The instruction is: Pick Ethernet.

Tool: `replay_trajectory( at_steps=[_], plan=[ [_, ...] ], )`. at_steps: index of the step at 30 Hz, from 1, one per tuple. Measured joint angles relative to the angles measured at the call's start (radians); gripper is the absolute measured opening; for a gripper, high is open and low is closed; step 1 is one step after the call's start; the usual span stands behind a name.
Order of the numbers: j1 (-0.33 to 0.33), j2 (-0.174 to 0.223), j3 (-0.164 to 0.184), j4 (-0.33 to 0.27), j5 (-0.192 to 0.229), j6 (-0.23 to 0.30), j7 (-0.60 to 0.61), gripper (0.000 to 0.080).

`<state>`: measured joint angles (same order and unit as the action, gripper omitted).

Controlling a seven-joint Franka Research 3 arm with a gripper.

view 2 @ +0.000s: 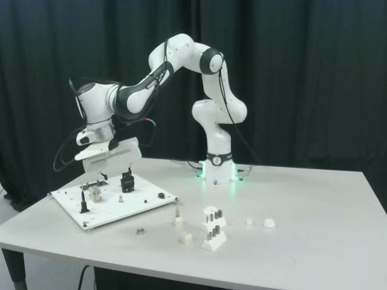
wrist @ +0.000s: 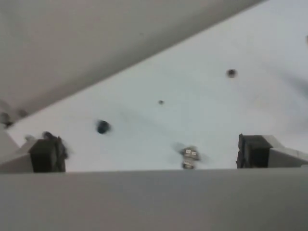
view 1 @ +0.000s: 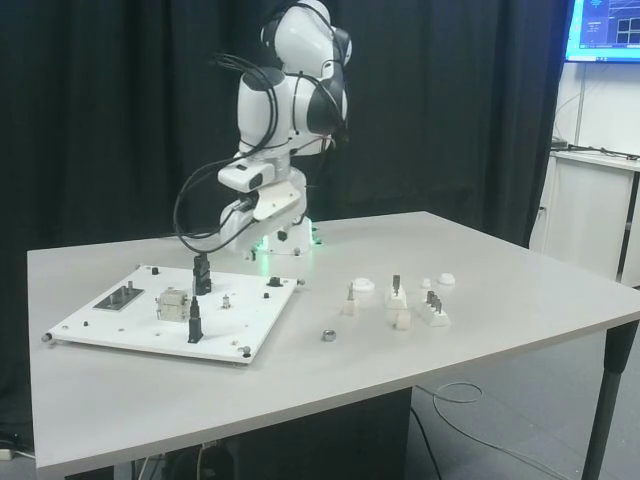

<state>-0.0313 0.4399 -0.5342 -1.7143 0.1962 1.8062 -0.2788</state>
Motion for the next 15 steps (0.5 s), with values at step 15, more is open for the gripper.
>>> replay_trajectory(
  at_steps=[15],
  plan=[
    [0.076,-0.087,0.000,-0.146,-0.004,0.061,0.251,0.0800]
  ],
)
